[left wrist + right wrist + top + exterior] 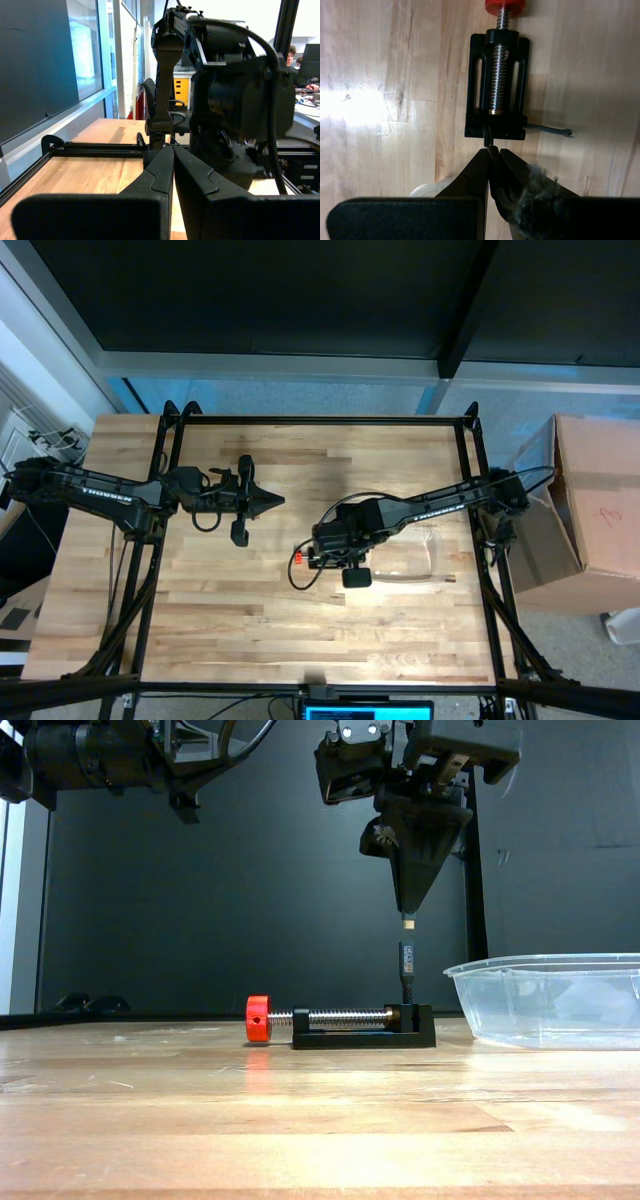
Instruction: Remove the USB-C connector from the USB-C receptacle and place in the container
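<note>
Right pincer (407,910) is clamped on the tiny USB-C connector (407,921), just clear above the USB-C receptacle (405,965) in the vise (365,1025), while the left pincer (277,501) hovers closed and empty; it's probably light, stiff and slick, so squeeze its flat sides.

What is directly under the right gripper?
The right gripper, shut on the USB-C connector, hangs above the USB-C receptacle upright in the vise. Connector's body is hidden between its fingers. Left gripper hovers far left, shut.

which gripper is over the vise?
The right gripper: points down over the vise, shut on the USB-C connector clear above its receptacle. The left gripper, shut, is away left.
</note>
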`<state>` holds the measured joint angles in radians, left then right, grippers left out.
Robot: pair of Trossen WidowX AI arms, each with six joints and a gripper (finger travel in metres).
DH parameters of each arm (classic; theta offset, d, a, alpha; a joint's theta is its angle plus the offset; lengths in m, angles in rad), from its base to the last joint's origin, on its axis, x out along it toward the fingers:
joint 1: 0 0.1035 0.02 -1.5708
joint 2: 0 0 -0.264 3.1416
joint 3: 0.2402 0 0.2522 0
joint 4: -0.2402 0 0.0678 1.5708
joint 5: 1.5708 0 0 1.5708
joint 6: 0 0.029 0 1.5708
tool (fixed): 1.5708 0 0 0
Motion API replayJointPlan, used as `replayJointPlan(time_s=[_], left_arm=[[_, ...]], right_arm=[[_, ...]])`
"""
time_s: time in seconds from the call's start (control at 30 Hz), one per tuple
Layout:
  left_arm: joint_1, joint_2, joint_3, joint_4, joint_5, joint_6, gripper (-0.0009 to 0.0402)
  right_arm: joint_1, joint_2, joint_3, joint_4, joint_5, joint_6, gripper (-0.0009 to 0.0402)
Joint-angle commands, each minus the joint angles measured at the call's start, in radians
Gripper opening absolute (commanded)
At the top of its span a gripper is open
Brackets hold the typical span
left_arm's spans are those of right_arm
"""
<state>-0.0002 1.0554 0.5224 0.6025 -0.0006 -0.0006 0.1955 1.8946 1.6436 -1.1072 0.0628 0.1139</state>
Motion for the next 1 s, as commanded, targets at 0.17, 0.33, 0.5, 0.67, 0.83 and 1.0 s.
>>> replayJointPlan(time_s=[0.17, 0.33, 0.5, 0.67, 0.83, 1.0], left_arm=[[0.0, 0.0, 0.0, 0.0, 0.0, 0.0, 0.0], [0.0, 0.0, 0.0, 0.0, 0.0, 0.0, 0.0], [0.0, 0.0, 0.0, 0.0, 0.0, 0.0, 0.0], [0.0, 0.0, 0.0, 0.0, 0.0, 0.0, 0.0], [0.0, 0.0, 0.0, 0.0, 0.0, 0.0, 0.0], [0.0, 0.0, 0.0, 0.0, 0.0, 0.0, 0.0]], right_arm=[[0.0, -0.048, 0.001, -0.011, -0.003, 0.009, 0.0], [0.001, -0.06, 0.001, -0.009, -0.003, 0.013, 0.0], [0.002, -0.061, 0.001, -0.01, -0.007, 0.016, 0.0], [0.011, -0.078, -0.013, -0.01, -0.008, 0.032, 0.0], [0.023, -0.164, -0.112, 0.011, -0.003, 0.072, 0.0], [0.03, -0.288, -0.268, 0.05, -0.001, 0.119, 0.0]])
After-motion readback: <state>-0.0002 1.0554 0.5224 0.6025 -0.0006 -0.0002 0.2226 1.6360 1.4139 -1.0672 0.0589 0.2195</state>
